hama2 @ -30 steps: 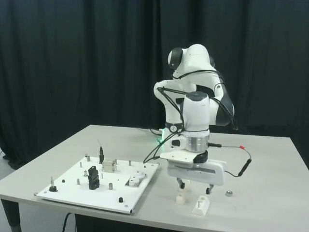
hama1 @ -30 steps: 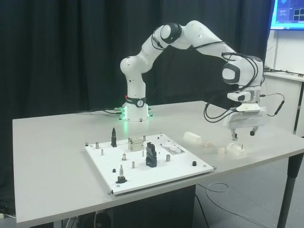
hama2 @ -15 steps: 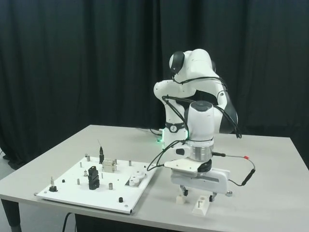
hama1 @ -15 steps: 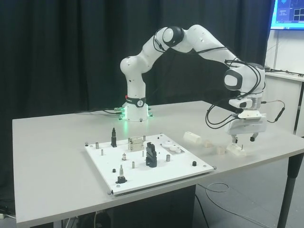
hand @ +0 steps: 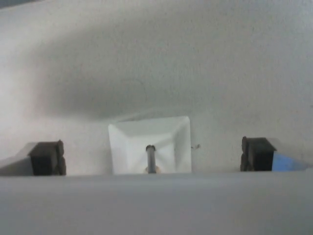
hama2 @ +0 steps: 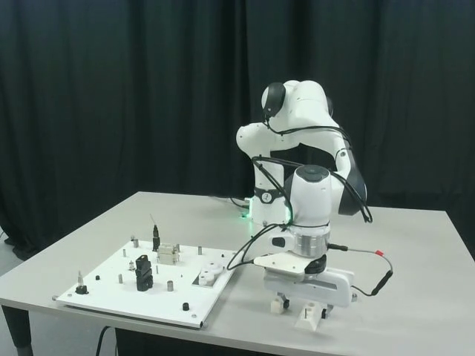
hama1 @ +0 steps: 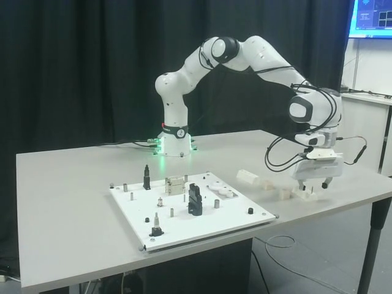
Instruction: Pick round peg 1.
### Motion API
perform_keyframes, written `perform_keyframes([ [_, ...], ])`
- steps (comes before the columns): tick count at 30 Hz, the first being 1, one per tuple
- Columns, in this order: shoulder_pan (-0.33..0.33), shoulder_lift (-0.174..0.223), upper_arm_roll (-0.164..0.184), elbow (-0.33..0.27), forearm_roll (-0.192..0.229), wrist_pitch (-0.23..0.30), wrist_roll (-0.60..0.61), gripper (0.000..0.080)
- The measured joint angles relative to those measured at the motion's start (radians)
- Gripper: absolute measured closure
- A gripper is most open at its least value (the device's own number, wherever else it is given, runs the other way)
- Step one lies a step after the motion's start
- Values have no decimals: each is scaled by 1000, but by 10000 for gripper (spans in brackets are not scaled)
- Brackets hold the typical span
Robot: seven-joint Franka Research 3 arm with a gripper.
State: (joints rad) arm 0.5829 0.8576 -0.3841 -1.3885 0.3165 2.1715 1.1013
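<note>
A: Which step is this?
B: The approach. The end effector (hand: 151, 156) hangs spread, straddling round peg 1 (hand: 151, 159), upright in its white holder (hand: 149, 142) near the desk (hama1: 73, 184) edge.
A: Next?
B: Probably pinching the peg, then lifting straight.

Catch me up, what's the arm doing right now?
The white arm has its gripper low over a small white holder near the table edge, beside the white board. A thin peg stands upright in the holder, centred between the two open fingers. The fingers sit on either side, apart from the peg, so nothing is gripped yet.
</note>
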Motion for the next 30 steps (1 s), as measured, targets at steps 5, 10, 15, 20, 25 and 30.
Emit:
perform_keyframes([
  [5,0,7,0,1,0,3,0,3],
  [10,0,13,0,2,0,3,6,3],
  [15,0,16,0,2,0,3,7,3],
  [20,0,16,0,2,0,3,7,3],
  [25,0,16,0,3,-1,3,7,254],
  [30,0,16,0,4,-1,3,7,422],
])
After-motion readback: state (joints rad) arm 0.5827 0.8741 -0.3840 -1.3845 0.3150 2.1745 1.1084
